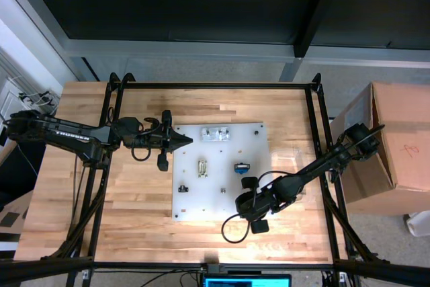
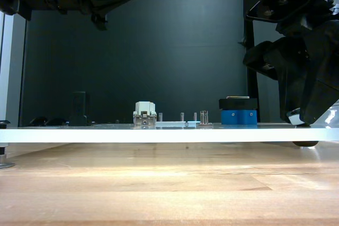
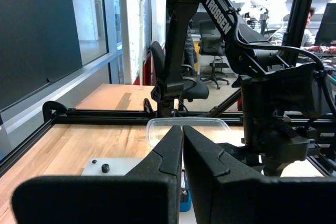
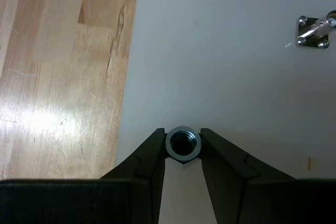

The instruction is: Pick the M12 nut and place it on its threads and fasten

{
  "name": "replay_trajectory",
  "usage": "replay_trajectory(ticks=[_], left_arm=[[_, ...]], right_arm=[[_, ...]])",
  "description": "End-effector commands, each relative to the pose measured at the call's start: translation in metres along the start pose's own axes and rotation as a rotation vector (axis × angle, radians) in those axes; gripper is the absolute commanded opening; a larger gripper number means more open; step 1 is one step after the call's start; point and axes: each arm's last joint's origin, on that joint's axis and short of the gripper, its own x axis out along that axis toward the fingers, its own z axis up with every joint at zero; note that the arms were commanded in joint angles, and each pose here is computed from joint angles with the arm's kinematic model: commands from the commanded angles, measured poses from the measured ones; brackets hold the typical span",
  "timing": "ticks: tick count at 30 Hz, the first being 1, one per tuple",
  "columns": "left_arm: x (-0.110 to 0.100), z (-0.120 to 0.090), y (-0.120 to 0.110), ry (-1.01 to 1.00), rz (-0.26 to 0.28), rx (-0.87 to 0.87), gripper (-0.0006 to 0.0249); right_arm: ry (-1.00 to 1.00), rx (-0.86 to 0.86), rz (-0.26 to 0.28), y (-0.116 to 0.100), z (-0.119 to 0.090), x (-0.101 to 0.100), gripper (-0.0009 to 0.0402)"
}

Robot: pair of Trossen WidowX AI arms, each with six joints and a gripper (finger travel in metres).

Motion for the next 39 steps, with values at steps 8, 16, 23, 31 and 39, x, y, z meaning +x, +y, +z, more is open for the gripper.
replay_trajectory(ticks=[8,16,23,31,39], left_arm=[[0.000,0.000,0.000,0.000,0.000,0.000,0.0000],[0.000,0.000,0.000,0.000,0.000,0.000,0.0000],[0.000,0.000,0.000,0.000,0.000,0.000,0.0000],[0.000,0.000,0.000,0.000,0.000,0.000,0.0000],[0.000,0.000,0.000,-0.001,0.000,0.000,0.0000]], right_arm=[[-0.007,0.003,0.008,0.001,0.001,-0.004,0.0003],[-0.008,0.003,0.008,0.001,0.003,-0.006,0.0066],[0.007,0.001,0.002,0.002,0.009,-0.012,0.0135],[0.038,-0.003,-0.008,0.004,0.018,-0.020,0.0176],[0.160,0.001,-0.048,0.002,0.042,-0.042,0.0180]])
